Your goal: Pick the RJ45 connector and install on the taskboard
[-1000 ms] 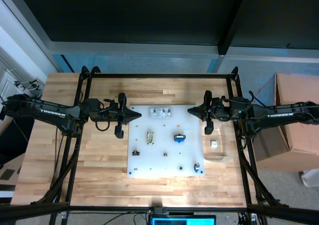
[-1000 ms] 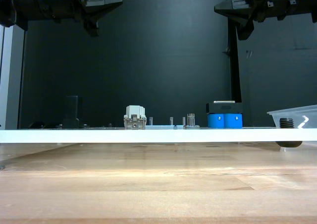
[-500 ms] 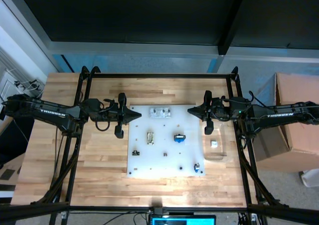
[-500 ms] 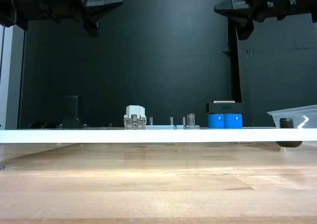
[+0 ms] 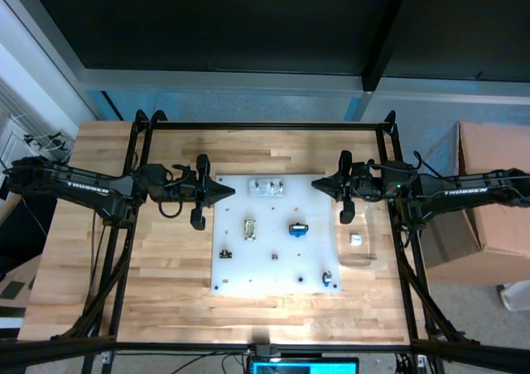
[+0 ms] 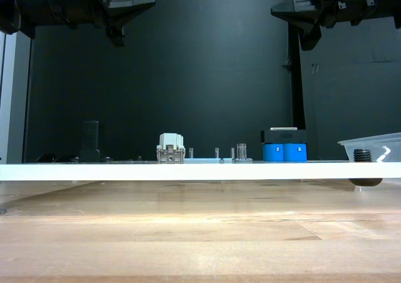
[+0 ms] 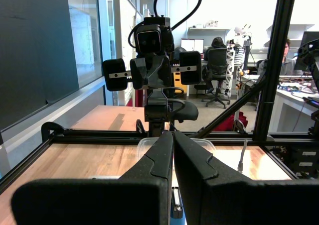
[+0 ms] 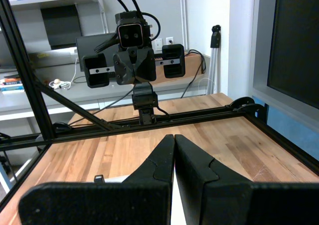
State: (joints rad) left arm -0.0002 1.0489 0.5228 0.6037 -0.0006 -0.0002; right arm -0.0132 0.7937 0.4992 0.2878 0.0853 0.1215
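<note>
blue jack (image 5: 328, 280) too small; connector seated or not, unclear.

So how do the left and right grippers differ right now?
The left gripper hangs over the board's far left corner; the right gripper hangs over its far right corner, nearer the tray. The left gripper points toward the right gripper, and the reverse. Both are raised, shut and empty. I cannot tell where the connector is.

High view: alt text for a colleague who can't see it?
The left end effector and right end effector hover over far corners of the white board, tips inward. A white block sits in the clear tray; the connector cannot be located.
</note>
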